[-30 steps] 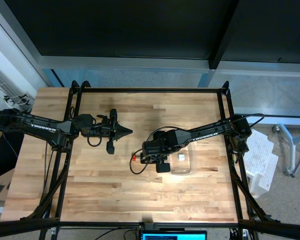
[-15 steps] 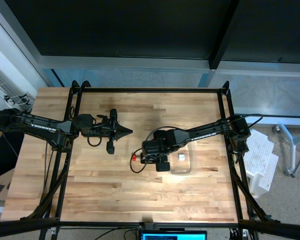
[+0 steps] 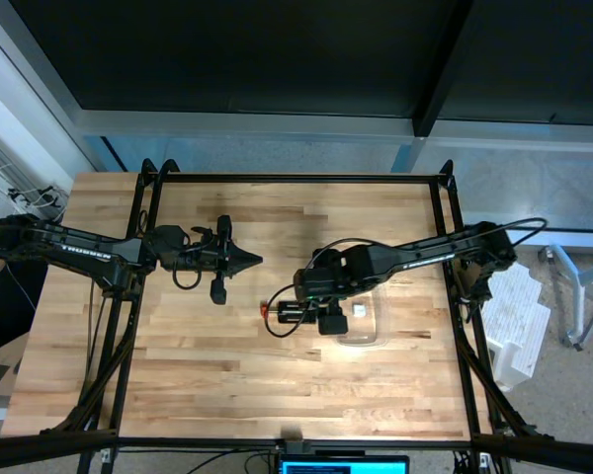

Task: Pick the USB-C connector and install on taskboard

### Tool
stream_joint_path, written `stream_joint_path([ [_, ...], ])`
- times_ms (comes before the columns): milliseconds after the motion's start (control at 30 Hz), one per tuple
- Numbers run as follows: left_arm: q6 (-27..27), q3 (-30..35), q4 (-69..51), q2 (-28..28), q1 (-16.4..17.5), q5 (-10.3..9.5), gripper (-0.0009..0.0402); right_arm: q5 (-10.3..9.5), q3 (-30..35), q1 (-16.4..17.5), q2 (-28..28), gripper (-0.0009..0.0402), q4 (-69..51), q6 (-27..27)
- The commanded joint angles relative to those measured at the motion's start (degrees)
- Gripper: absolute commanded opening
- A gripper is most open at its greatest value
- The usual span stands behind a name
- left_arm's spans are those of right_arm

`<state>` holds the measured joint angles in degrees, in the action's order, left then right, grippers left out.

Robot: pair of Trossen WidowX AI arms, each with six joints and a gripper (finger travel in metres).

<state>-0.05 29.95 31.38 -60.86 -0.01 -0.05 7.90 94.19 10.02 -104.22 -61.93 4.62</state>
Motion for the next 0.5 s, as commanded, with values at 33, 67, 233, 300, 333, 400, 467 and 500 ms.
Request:
stream_joint_path([
  [33, 0.0, 0.0, 0.1, 0.0, 0.0, 0.02, 0.0000, 0.00, 0.1, 0.0, 0.8, 0.0241, -0.4, 0.0],
  [67, 0.0, 0.0, 0.0, 0.0, 0.0, 0.02, 0.0000, 0.00, 0.1, 0.0, 1.0, 0.0240, -0.5, 0.0],
  [233, 0.0, 0.0, 0.1, 0.0, 0.0, 0.02, 0.0000, 0.00, 0.1, 0.0, 1.1, 0.0234, -0.5, 0.0],
  [300, 0.0, 0.0, 0.0, 0.0, 0.0, 0.02, 0.0000, 0.00, 0.1, 0.0, 1.1, 0.0231, -0.4, 0.0],
  [333, 0.0, 0.0, 0.0, 0.0, 0.0, 0.02, 0.0000, 0.00, 0.1, 0.1, 1.1, 0.0230, -0.4, 0.0],
  [400, 0.0, 0.0, -0.1, 0.0, 0.0, 0.02, 0.0000, 0.00, 0.1, 0.1, 1.1, 0.0228, -0.4, 0.0],
  [467, 0.0, 0.0, 0.0, 0.0, 0.0, 0.02, 0.0000, -0.31, 0.1, 0.1, 1.2, 0.0224, -0.3, 0.0],
  [500, 0.0, 0.0, 0.1, 0.0, 0.0, 0.02, 0.0000, -0.55, 0.1, 0.1, 1.4, 0.0221, -0.4, 0.0],
])
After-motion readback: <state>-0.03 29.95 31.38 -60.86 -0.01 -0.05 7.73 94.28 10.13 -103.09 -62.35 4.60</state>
